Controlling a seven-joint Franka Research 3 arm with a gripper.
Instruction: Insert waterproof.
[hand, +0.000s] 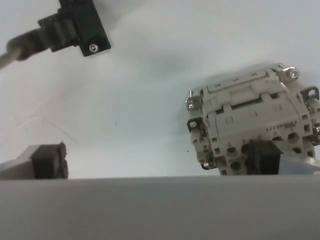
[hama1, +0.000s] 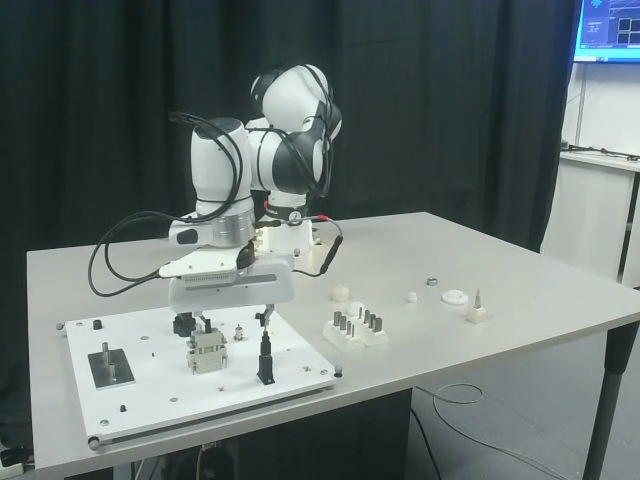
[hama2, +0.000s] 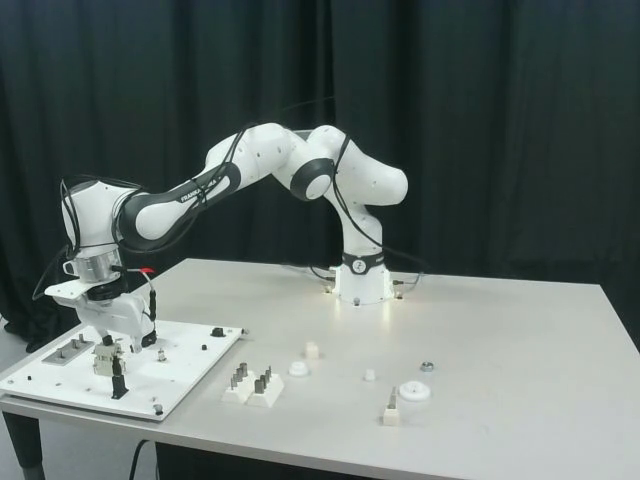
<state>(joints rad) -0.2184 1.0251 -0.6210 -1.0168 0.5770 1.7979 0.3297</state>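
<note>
We record a grey multi-pin connector housing (hand: 252, 122) standing on the white board (hama1: 150, 385) directly under the gripper (hama1: 232, 318), a black upright plug (hama1: 266, 362) just beside it, and the gripper's grip we cannot tell.

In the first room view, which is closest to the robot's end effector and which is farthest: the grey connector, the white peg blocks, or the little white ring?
1. Grey connector, just below the end effector, on the white board.
2. Peg blocks, beside the board.
3. White ring, far across the table.
</note>
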